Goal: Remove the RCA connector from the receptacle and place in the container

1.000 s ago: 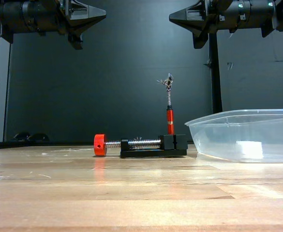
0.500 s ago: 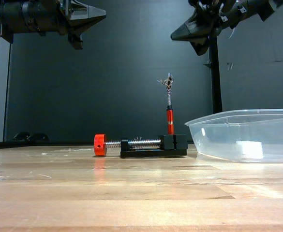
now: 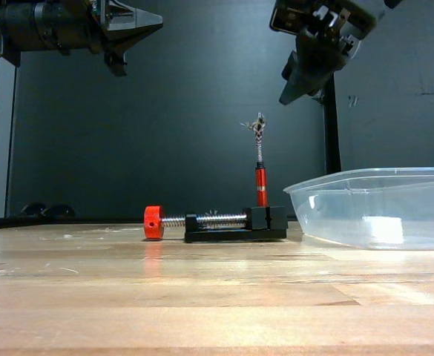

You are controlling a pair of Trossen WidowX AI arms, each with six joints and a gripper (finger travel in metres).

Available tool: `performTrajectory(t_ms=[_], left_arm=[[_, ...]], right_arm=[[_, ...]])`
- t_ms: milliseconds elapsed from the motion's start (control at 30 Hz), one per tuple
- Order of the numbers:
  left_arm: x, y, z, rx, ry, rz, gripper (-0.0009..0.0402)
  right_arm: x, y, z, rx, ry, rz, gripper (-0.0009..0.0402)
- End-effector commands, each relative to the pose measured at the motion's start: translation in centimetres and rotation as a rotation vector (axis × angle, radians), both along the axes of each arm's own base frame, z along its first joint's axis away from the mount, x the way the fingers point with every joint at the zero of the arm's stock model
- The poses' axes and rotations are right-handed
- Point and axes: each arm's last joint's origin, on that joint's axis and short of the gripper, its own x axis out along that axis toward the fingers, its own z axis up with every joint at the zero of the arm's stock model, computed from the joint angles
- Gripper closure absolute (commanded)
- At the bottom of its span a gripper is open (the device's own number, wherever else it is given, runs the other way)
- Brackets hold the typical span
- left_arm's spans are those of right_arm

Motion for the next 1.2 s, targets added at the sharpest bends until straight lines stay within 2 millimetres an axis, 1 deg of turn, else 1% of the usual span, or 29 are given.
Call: performTrajectory(t_ms=[33,167,467,633,800,1000,1100,1200], left_arm=[[0.0,0.0,0.0,0.000,0.000,0.000,0.0393],[0.0,0.0,0.0,0.000,0.000,0.000,0.0393],[0.0,0.0,0.0,0.000,0.000,0.000,0.0393],[0.0,0.0,0.0,0.000,0.000,0.000,0.0393],[0.0,0.0,0.0,0.000,0.000,0.000,0.0393],[0.0,0.0,0.0,0.000,0.000,0.000,0.0393],[0.0,0.0,0.0,0.000,0.000,0.000,0.0393],[0.0,0.0,0.0,0.000,0.000,0.000,0.0393]], right_arm=[[0.8,0.7,-0.5,-0.031,0.055,0.005,0.0378],[1.7,1.2,-1.0,-0.050,0.091,-0.002,0.0346],[3.6,1.8,-2.5,-0.059,0.155,-0.032,0.0253],[4.6,2.4,-3.6,-0.066,0.190,-0.021,0.0218],[5.2,2.6,-5.2,-0.066,0.233,-0.029,0.0203],[5.8,2.8,-6.5,-0.069,0.259,-0.027,0.0205],[6.1,3.0,-6.9,-0.065,0.251,-0.026,0.0205],[6.3,3.0,-6.8,-0.060,0.230,-0.024,0.0205]])
